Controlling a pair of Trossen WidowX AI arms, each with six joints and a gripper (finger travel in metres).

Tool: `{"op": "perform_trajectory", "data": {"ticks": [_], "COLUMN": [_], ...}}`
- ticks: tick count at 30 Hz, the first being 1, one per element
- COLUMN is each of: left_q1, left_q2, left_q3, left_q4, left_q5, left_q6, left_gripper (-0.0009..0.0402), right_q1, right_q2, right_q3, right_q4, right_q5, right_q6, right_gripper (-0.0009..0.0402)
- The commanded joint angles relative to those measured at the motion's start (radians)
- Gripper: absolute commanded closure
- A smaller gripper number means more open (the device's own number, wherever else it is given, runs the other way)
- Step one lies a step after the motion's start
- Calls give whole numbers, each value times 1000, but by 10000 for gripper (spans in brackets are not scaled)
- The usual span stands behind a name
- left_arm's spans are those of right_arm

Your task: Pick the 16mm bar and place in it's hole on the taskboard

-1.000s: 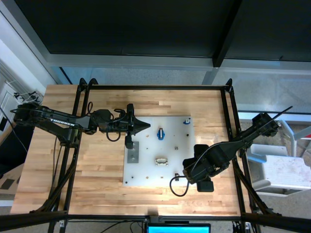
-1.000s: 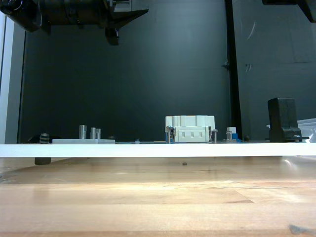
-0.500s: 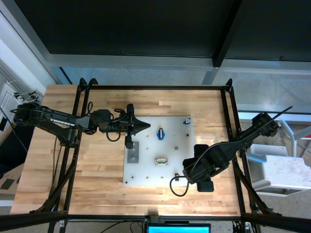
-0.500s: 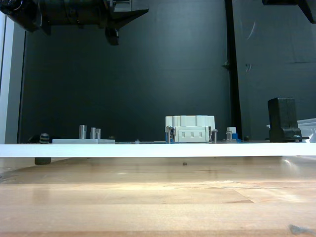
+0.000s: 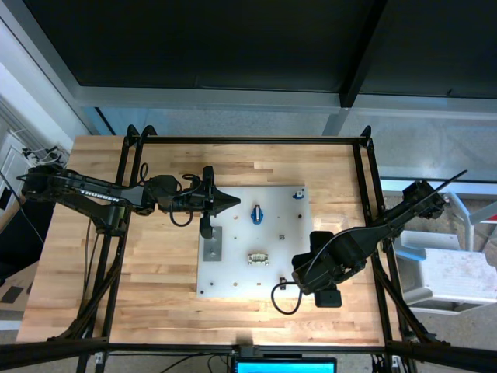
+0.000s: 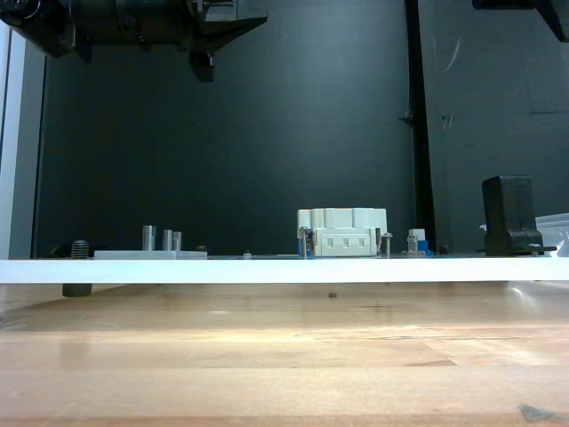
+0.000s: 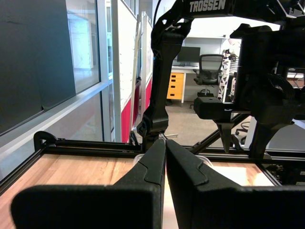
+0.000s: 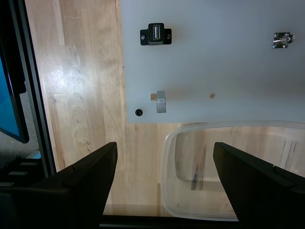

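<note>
Three metal bars stand upright in a grey block [image 5: 211, 245] at the left edge of the white taskboard [image 5: 233, 280]. The widest bar [image 6: 148, 237] sits leftmost in the low view. I cannot tell which one is the 16mm bar. Neither gripper holds a bar. My left gripper [image 5: 235, 202] hangs high over the board's far left part, level and pointing right, fingers [image 7: 157, 160] pressed together with nothing between them. It shows high up in the low view [image 6: 263, 18]. My right gripper [image 5: 311, 278] hovers over the board's near right corner, its fingers [image 8: 83, 179] spread wide and empty.
A beige connector block [image 6: 342, 232] stands mid-board, with a blue part [image 5: 257, 214] behind it. A USB socket [image 8: 155, 34] and a small metal clip [image 8: 161, 102] sit near the board's edge. A clear plastic tub [image 8: 209, 167] lies on the wood beside that corner.
</note>
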Motion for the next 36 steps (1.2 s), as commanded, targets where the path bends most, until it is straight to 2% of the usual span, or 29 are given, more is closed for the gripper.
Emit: {"op": "perform_trajectory", "data": {"ticks": [1,19,21,30,36], "left_q1": [0,0,0,0,0], "left_q2": [0,0,0,0,0], "left_q3": [0,0,0,0,0], "left_q4": [0,0,0,0,0], "left_q5": [0,0,0,0,0], "left_q6": [0,0,0,0,0], "left_gripper": [393,393,393,393,393], "right_q1": [0,1,0,-2,-1], "right_q2": [1,1,4,18,18], "right_q3": [0,-2,-12,-166,-291], "right_q4": [0,2,5,142,322], "right_q5": [0,1,16,26,27], "right_q6": [0,3,2,1,15], "right_gripper": [110,110,110,109,111]}}
